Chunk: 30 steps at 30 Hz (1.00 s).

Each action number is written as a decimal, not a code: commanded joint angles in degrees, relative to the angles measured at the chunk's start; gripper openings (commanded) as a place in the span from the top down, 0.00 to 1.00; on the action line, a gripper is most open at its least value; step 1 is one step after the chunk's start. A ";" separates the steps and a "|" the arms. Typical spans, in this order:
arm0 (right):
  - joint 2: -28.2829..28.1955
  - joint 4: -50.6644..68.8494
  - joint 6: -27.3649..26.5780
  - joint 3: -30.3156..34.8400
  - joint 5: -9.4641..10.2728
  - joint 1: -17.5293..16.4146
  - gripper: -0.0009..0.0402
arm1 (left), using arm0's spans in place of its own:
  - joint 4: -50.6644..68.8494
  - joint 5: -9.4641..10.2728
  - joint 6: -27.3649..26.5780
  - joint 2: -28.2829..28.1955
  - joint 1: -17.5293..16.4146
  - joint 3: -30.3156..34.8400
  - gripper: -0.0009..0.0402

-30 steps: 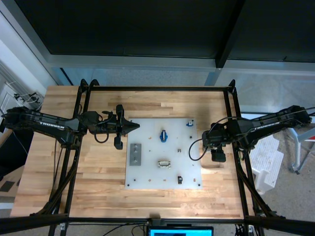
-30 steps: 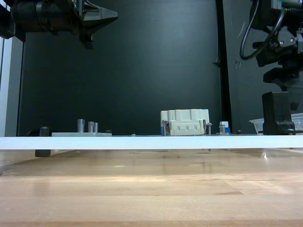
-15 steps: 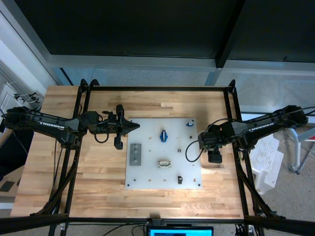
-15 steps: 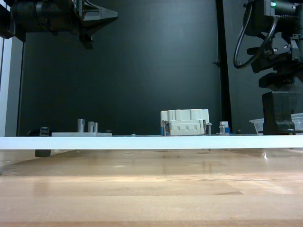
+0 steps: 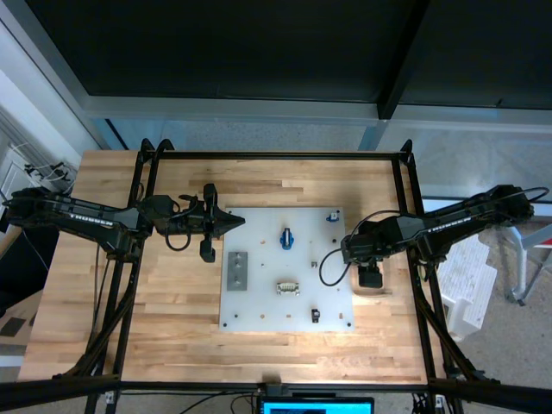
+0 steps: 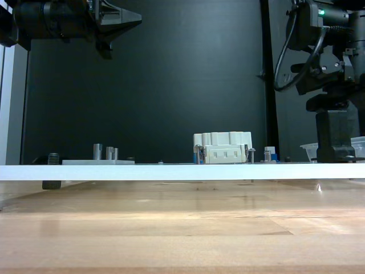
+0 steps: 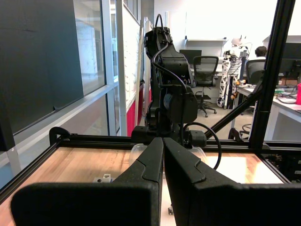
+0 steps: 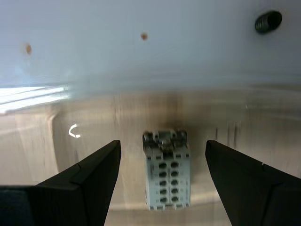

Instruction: Pick the HAN10E connector and install on the hub

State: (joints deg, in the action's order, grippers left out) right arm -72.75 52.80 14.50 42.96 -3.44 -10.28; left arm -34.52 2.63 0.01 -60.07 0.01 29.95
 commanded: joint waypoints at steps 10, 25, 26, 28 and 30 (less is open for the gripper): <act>-3.98 -4.13 0.04 -0.09 -0.02 0.00 0.43 | 0.00 0.00 0.00 -0.02 -0.02 0.00 0.98; -7.67 -8.15 0.02 -0.09 0.00 0.00 0.61 | 0.00 0.00 0.00 -0.02 0.00 0.00 0.98; -8.13 -8.57 0.04 -0.09 0.00 0.02 0.63 | 0.00 0.00 0.00 -0.02 0.00 0.00 0.98; -8.50 -8.96 0.02 -0.09 0.00 0.02 0.66 | 0.00 0.00 0.00 -0.02 -0.02 0.00 0.98; -9.18 -9.51 0.02 -0.09 0.00 0.02 0.70 | 0.00 0.00 0.00 -0.02 0.00 0.00 0.98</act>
